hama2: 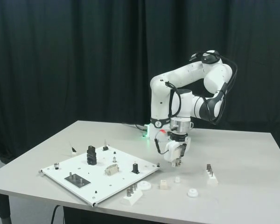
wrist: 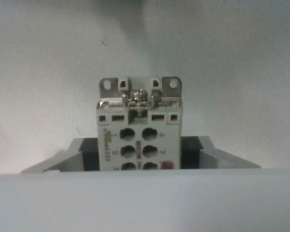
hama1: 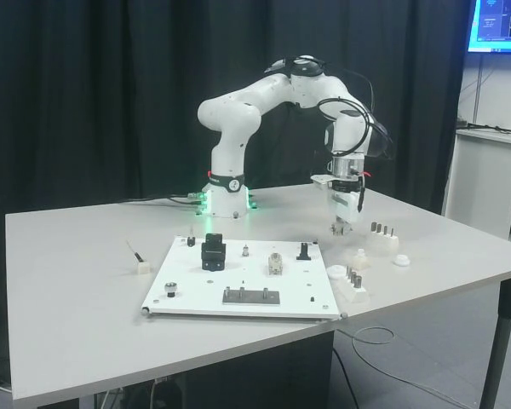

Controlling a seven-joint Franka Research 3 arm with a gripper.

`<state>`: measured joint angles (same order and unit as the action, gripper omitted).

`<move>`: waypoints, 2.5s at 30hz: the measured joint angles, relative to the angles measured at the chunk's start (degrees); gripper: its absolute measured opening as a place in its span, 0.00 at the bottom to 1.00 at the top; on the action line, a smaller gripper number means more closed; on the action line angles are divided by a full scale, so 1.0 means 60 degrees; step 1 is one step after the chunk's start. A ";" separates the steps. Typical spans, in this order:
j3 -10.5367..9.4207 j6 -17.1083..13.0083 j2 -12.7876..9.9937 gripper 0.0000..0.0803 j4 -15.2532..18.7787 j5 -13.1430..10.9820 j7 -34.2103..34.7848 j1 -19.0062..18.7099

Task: Insert waterproof.

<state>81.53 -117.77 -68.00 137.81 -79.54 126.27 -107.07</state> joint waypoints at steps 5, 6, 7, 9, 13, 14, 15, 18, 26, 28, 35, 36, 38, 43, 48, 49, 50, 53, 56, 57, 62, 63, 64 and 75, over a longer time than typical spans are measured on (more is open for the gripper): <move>0.0013 0.0000 0.0000 0.39 -0.0019 0.0055 -0.0306 0.0000; 0.0016 0.0000 0.0000 0.39 -0.0021 0.0061 -0.0383 0.0000; 0.0020 0.0000 0.0000 0.39 -0.0024 0.0067 -0.0465 -0.0001; 0.0026 0.0000 0.0000 0.39 -0.0027 0.0091 -0.0646 -0.0002; 0.0057 0.0001 0.0000 0.39 -0.0045 0.0297 -0.1254 -0.0005; 0.0075 0.0001 0.0000 0.39 -0.0049 0.0358 -0.1392 -0.0005; 0.0096 0.0001 0.0000 0.39 -0.0052 0.0423 -0.1516 -0.0005; 0.0174 0.0000 0.0000 0.39 -0.0064 0.0662 -0.1907 -0.0003; 0.0527 0.0000 0.0000 0.39 -0.0075 0.1293 -0.3270 0.0061; 0.0620 0.0003 0.0000 0.39 -0.0075 0.1419 -0.3639 0.0097; 0.0885 0.0128 0.0001 0.39 -0.0069 0.1747 -0.4883 0.0307; 0.0912 0.0157 0.0001 0.39 -0.0066 0.1794 -0.5040 0.0346; 0.0967 0.0212 0.0001 0.39 -0.0056 0.1893 -0.5386 0.0430; 0.1048 0.0255 0.0001 0.39 0.0005 0.2148 -0.6449 0.0648; 0.1096 0.0256 0.0001 0.39 0.0081 0.2314 -0.7545 0.0857; 0.1105 0.0256 0.0001 0.39 0.0095 0.2328 -0.7743 0.0901; 0.1115 0.0256 0.0001 0.39 0.0112 0.2333 -0.7923 0.0938; 0.1152 0.0256 0.0001 0.39 0.0165 0.2333 -0.8416 0.1045; 0.1221 0.0272 0.0001 0.39 0.0208 0.2333 -0.8906 0.1145; 0.1253 0.0296 0.0001 0.39 0.0220 0.2333 -0.9078 0.1177; 0.1443 0.0469 0.0002 0.39 0.0247 0.2333 -0.9976 0.1364; 0.1483 0.0497 0.0002 0.39 0.0251 0.2333 -1.0193 0.1405; 0.1520 0.0526 0.0002 0.39 0.0255 0.2334 -1.0429 0.1448; 0.1752 0.0584 0.0002 0.39 0.0394 0.2336 -1.2850 0.2068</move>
<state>92.04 -114.26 -67.99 140.18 -65.52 49.17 -94.66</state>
